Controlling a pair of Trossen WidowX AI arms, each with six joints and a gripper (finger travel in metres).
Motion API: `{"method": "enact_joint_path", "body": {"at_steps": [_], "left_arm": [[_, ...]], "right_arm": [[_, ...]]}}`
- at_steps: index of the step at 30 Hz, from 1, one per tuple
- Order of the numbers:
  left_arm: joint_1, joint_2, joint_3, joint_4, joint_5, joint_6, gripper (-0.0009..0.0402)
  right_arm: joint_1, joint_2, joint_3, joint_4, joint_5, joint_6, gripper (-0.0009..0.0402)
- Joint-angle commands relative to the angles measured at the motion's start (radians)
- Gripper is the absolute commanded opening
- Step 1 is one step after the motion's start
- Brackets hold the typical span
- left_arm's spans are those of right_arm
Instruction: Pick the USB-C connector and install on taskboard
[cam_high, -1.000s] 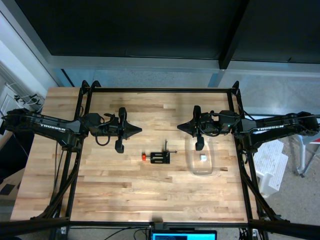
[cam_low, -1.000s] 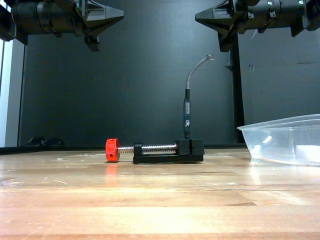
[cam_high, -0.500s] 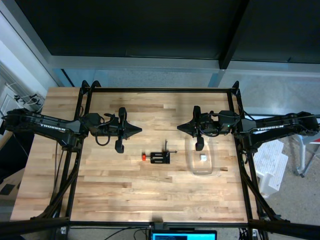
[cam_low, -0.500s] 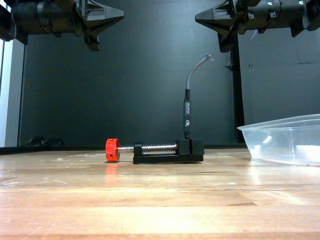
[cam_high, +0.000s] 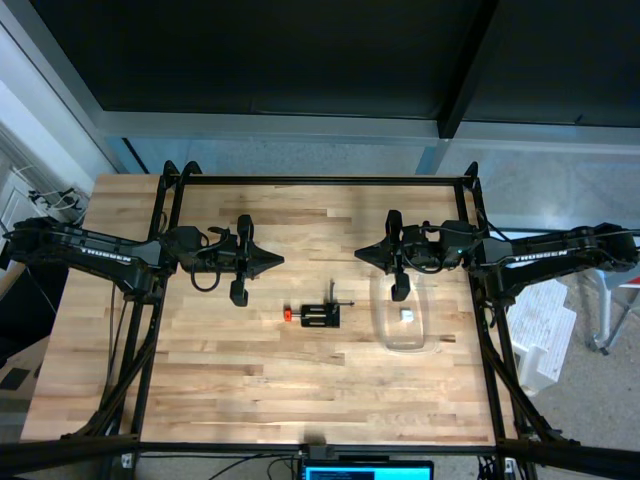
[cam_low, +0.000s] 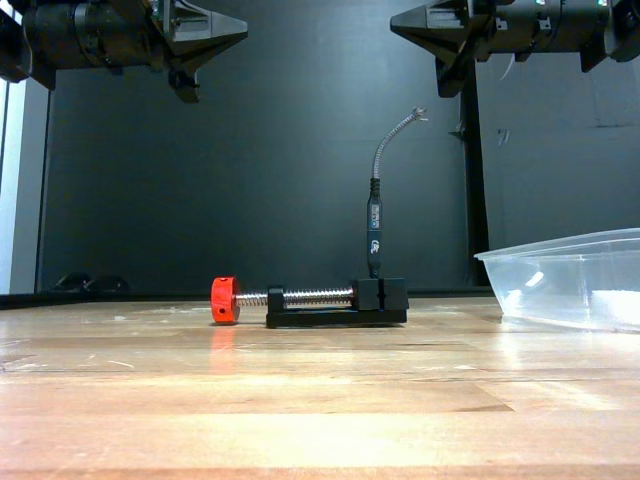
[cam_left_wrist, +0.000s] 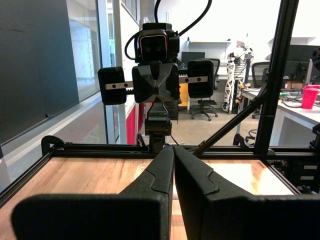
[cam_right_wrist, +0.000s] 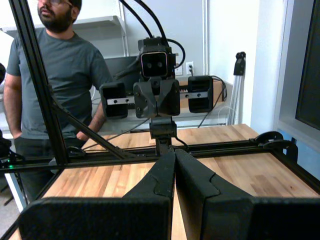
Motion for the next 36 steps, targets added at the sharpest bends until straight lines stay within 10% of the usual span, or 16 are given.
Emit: {"method": "enact_joint_path", "body": {"at_steps": [1,36], "left_arm": [[0.0,0.0,0.0,0.0,0.0,0.0,0.0],[0.0,0.0,0.0,0.0,0.0,0.0,0.0]], "right_arm": [[0.001,0.0,-0.01,0.005,0.001,0.001,0.0],[0.005,0.0,-0.032,0.04,0.001,0.026,0.0]]}}
